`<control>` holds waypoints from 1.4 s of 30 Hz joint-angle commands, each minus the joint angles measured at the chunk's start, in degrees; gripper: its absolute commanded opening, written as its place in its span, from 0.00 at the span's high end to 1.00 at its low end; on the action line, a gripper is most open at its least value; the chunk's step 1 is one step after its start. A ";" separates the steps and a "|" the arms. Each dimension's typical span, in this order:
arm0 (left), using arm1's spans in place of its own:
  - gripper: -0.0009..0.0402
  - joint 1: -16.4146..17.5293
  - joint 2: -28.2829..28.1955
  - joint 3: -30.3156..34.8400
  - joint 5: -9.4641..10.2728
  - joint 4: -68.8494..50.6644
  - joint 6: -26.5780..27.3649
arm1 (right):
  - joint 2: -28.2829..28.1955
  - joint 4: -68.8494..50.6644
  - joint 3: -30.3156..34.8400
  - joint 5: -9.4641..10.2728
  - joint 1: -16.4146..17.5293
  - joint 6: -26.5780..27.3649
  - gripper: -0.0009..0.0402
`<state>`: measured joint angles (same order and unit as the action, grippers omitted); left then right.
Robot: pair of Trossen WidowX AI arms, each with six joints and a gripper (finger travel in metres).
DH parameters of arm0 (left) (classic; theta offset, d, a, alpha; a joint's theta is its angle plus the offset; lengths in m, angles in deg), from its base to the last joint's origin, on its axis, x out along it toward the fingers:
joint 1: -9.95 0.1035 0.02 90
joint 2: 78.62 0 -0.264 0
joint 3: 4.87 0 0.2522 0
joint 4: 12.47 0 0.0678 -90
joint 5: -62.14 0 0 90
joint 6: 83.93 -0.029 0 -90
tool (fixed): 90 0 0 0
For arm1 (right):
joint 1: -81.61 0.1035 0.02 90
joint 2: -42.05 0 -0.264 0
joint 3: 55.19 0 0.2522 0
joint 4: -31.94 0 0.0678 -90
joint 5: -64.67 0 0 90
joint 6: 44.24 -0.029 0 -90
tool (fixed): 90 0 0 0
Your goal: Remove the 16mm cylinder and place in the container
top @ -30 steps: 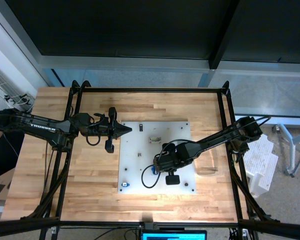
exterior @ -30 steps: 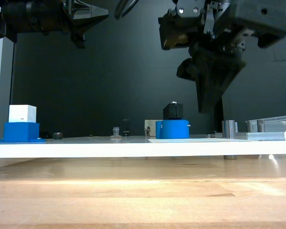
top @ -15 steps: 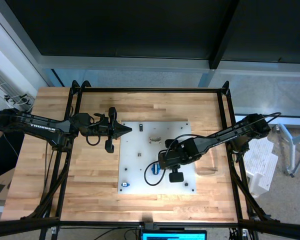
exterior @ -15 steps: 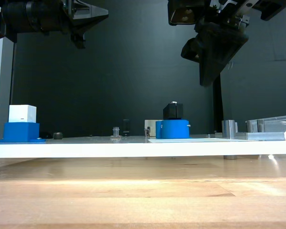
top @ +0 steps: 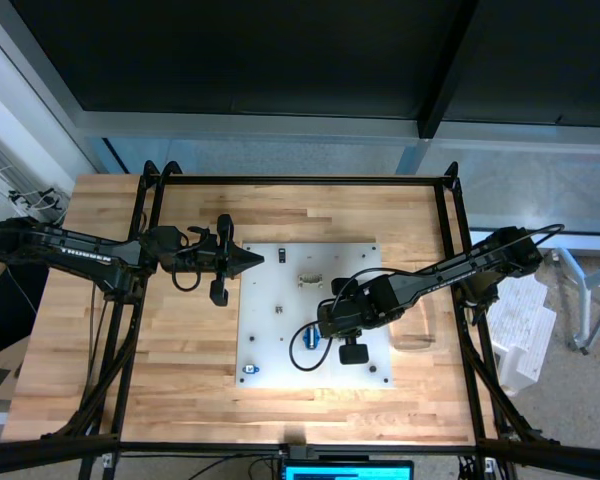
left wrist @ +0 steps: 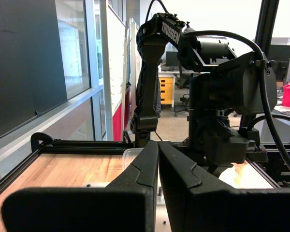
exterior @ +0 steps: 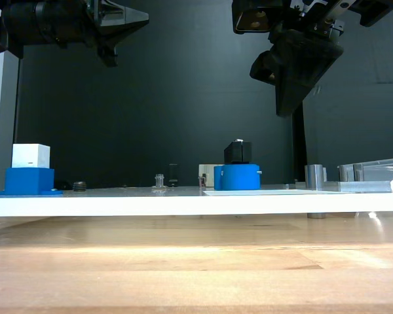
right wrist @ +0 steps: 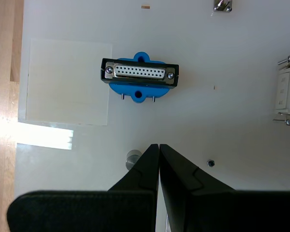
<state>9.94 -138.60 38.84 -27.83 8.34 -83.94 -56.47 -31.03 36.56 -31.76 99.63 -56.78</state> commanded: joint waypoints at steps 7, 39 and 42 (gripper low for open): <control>0.98 0.02 -0.02 0.00 0.00 0.00 -0.02 | -0.02 0.02 -0.33 0.00 0.04 0.00 0.97; 0.98 0.02 -0.02 0.00 0.00 0.00 -0.02 | -7.34 2.40 -3.85 0.52 2.56 -0.68 0.47; 0.98 0.02 -0.02 0.00 0.00 0.00 -0.02 | -7.34 3.23 -4.24 0.50 2.62 -0.52 0.49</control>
<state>9.94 -138.60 38.82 -27.80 8.34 -83.94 -63.84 -28.26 32.48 -31.24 102.21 -57.41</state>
